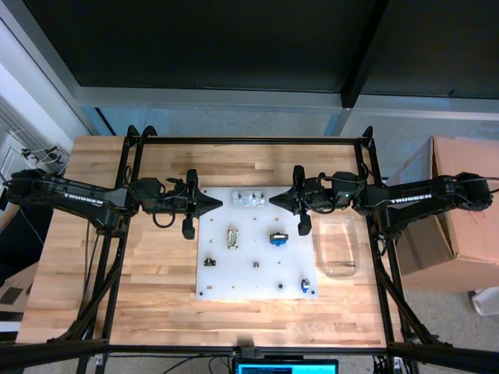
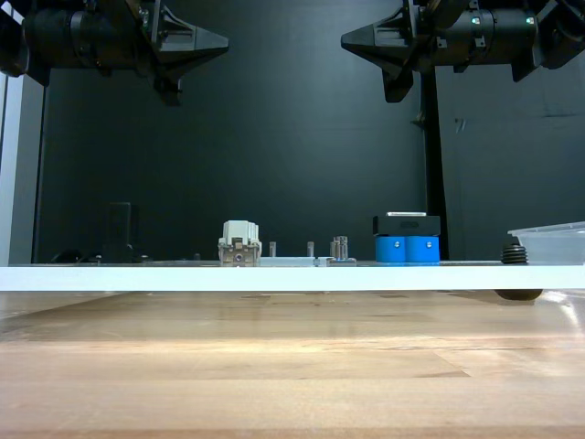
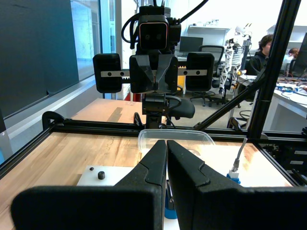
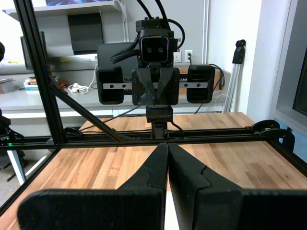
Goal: Remove the RJ45 connector from the taskboard and place in the container
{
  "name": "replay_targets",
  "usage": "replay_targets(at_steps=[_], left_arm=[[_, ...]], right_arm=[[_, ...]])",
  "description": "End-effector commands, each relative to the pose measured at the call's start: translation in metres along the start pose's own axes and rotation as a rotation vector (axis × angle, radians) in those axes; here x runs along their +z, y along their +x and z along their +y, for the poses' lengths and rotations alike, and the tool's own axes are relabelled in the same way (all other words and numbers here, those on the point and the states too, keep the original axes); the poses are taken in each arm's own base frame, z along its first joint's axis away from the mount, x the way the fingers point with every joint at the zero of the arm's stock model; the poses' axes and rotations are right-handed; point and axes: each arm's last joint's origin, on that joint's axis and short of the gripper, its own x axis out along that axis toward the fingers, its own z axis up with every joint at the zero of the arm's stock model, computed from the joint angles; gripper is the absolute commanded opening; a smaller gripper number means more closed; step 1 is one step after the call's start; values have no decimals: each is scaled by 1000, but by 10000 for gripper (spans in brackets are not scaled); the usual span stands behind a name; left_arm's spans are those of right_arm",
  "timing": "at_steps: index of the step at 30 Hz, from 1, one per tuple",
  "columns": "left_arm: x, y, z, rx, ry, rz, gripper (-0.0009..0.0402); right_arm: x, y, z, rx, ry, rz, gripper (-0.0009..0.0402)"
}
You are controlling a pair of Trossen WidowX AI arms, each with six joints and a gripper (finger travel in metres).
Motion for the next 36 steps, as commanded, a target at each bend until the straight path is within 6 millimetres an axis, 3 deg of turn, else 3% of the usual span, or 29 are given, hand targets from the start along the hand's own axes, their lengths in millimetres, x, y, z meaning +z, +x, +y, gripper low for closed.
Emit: replay_targets(at_steps=[1, 21, 28, 36], left_arm=[[0, 0, 0, 0, 0, -1, 0], [0, 0, 0, 0, 0, -1, 0], [0, 0, 0, 0, 0, -1, 0], [0, 0, 0, 0, 0, -1, 0]], right_arm=[[1, 0, -1, -26, 3, -19, 0], [7, 2, 2, -25, 76, 28, 0], [21, 7, 24, -5, 17, 280, 0], [29, -5, 61, -25, -38, 532, 0]])
